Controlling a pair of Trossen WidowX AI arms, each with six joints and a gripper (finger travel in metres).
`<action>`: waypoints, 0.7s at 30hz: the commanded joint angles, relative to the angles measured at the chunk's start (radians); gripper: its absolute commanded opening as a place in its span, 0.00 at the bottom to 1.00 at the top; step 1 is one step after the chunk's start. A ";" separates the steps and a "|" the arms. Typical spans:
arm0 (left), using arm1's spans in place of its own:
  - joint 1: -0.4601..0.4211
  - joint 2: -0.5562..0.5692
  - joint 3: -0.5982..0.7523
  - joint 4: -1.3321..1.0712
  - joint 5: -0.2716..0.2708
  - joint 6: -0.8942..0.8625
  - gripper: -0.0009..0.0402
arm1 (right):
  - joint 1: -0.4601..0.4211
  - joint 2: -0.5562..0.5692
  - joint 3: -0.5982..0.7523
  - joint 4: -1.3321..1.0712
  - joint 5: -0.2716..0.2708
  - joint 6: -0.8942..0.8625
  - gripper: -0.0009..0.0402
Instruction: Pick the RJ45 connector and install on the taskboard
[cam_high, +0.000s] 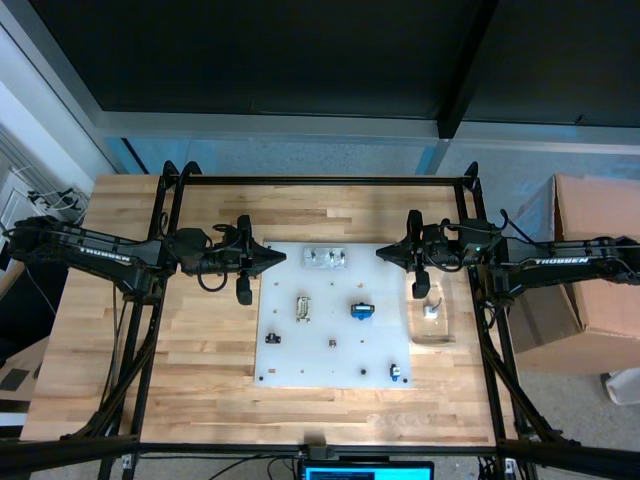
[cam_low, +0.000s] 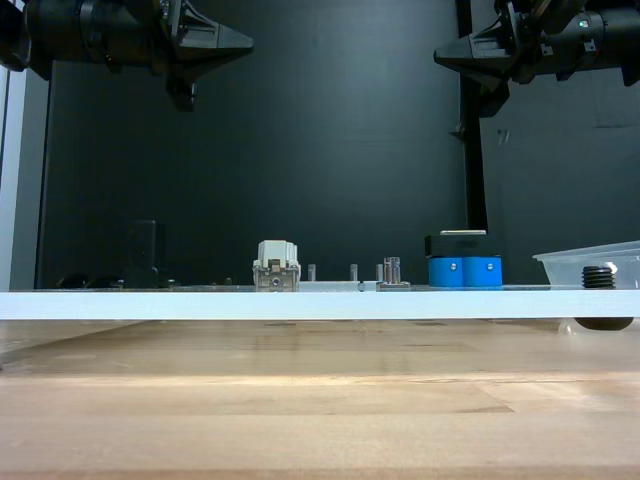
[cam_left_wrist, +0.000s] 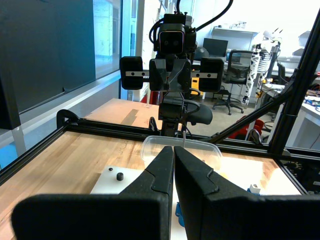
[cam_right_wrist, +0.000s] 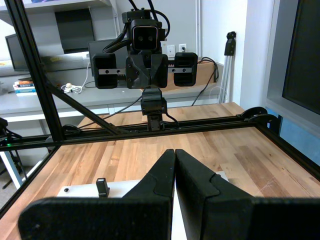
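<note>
Wooden table (cam_high: 150, 330), white taskboard (cam_high: 320, 370). RJ45 connector (cam_high: 431, 311) small, indistinct, lying free in clear tray (cam_high: 432, 342) beside taskboard's right edge. Left gripper (cam_high: 283, 259), right gripper (cam_high: 380, 253) hover over far corners, fingers together.

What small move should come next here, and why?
Likely open the right gripper and lower it toward the clear tray, where the RJ45 connector seems to lie free. It and the left gripper both hang shut, high above the taskboard.
</note>
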 joint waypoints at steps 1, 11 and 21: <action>0.000 0.000 0.000 0.000 0.000 0.000 0.02 | 0.000 0.000 0.000 0.002 0.000 0.000 0.02; 0.000 0.000 0.000 0.000 0.000 0.000 0.02 | 0.000 0.002 0.000 0.002 -0.001 0.000 0.02; 0.000 0.000 0.000 0.000 0.000 0.000 0.02 | 0.000 0.002 0.000 0.002 0.000 -0.023 0.02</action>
